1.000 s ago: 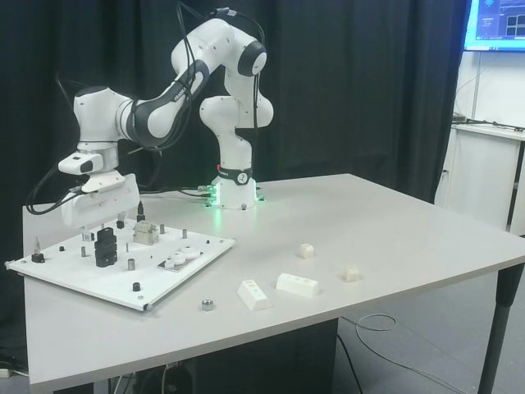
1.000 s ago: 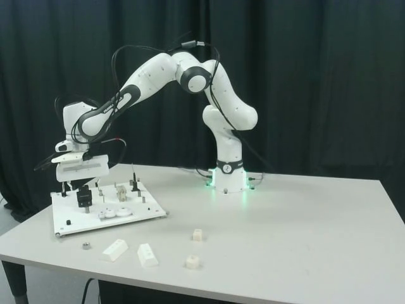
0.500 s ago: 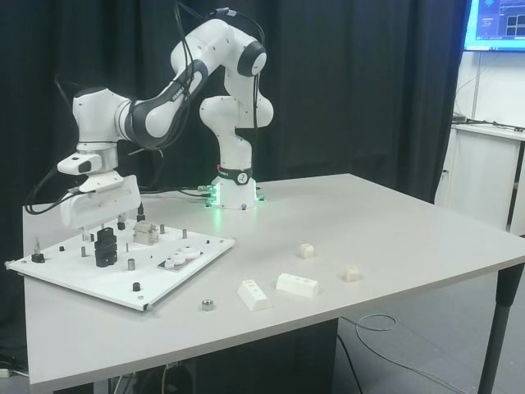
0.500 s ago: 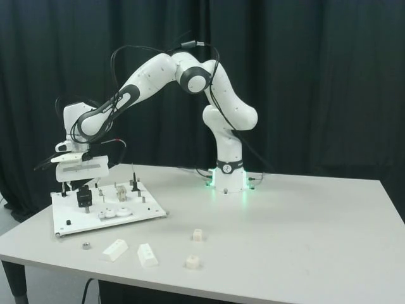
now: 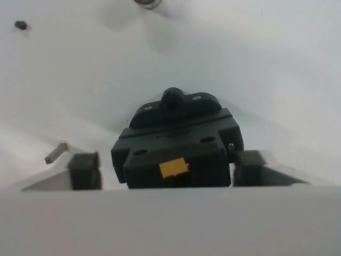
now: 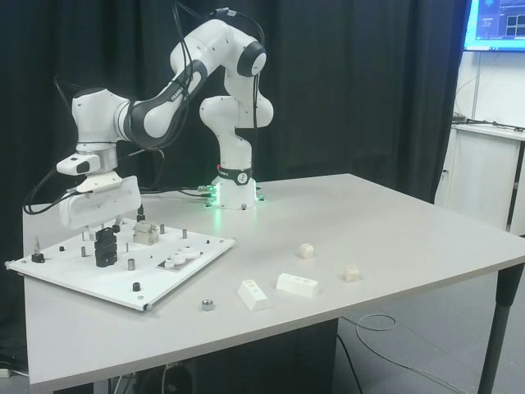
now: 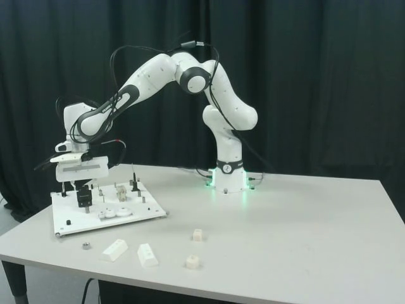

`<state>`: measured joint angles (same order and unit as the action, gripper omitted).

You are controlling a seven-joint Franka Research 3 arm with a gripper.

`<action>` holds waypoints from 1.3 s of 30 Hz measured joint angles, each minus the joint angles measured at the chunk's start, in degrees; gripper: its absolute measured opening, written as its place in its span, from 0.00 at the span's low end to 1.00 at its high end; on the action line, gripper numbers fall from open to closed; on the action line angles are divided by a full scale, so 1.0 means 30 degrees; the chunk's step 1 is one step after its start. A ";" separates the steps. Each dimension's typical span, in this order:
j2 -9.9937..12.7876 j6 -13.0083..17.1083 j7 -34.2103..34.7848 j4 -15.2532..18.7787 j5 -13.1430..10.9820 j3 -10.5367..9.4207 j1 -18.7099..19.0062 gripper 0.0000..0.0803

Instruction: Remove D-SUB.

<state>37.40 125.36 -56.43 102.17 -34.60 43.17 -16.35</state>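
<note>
- The white arm reaches over to the white board (image 6: 123, 267) lying tilted at one end of the grey table (image 6: 394, 222), and the gripper (image 5: 166, 176) hangs right over the black D-SUB (image 5: 178, 143) connector.
- From the wrist camera, the two black fingertips (image 5: 85, 170) sit either side of the connector, spread wide enough to straddle it. Can't tell whether they actually touch its sides.
- The D-SUB stands upright on the board, near the edge farthest from the arm's base.
- Around it on the board: a small metal pin (image 5: 56, 152) lying close by, a grey block connector (image 6: 146, 233), a couple of white round gears (image 6: 179, 261), plus thin upright posts (image 6: 36, 245) near the board's outer corner.
- Off the board, a small nut (image 6: 207, 304) sits on the tabletop just past the board's front corner.
- Two white blocks (image 6: 253, 294) lie near the table's front edge; two small cubes (image 6: 307, 250) are more toward the middle.
- Green light glows at the arm's base (image 6: 232, 197).
</note>
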 joint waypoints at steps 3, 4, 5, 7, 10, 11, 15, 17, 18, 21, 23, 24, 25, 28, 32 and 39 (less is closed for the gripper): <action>0.0006 0.0166 0.0000 -0.0009 -0.0024 -0.0001 -0.0003 0.62; 0.0007 0.0243 0.0000 -0.0006 -0.0039 -0.0005 -0.0001 0.62; 0.0010 0.0244 0.0000 -0.0006 -0.0041 -0.0006 -0.0001 0.62; 0.0008 0.0244 0.0000 -0.0007 -0.0045 -0.0007 -0.0001 0.49; 0.0008 0.0253 0.0000 -0.0009 -0.0056 -0.0008 -0.0001 0.49; 0.0008 0.0256 0.0000 -0.0009 -0.0058 -0.0008 -0.0001 0.49; 0.0008 0.0259 0.0000 -0.0014 -0.0065 -0.0008 0.0000 0.49; 0.0008 0.0258 0.0000 -0.0020 -0.0068 -0.0008 0.0001 0.49; 0.0006 0.0258 0.0000 -0.0021 -0.0069 -0.0008 0.0002 0.49; -0.0011 0.0258 0.0004 -0.0026 -0.0070 -0.0008 0.0010 0.49; -0.0047 0.0258 0.0041 -0.0029 -0.0070 -0.0005 0.0020 0.49; -0.0073 0.0256 0.0072 -0.0032 -0.0070 0.0002 0.0026 0.49; -0.0109 0.0253 0.0107 -0.0038 -0.0070 0.0004 0.0032 0.49; -0.0237 0.0221 0.0225 -0.0071 -0.0069 0.0012 0.0064 0.49; -0.0455 0.0135 0.0293 -0.0084 -0.0016 0.0054 0.0128 0.49; -0.0844 -0.0009 0.0415 -0.0086 0.0261 0.0071 0.0140 0.49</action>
<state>34.87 125.33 -55.18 101.91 -33.82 43.39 -15.93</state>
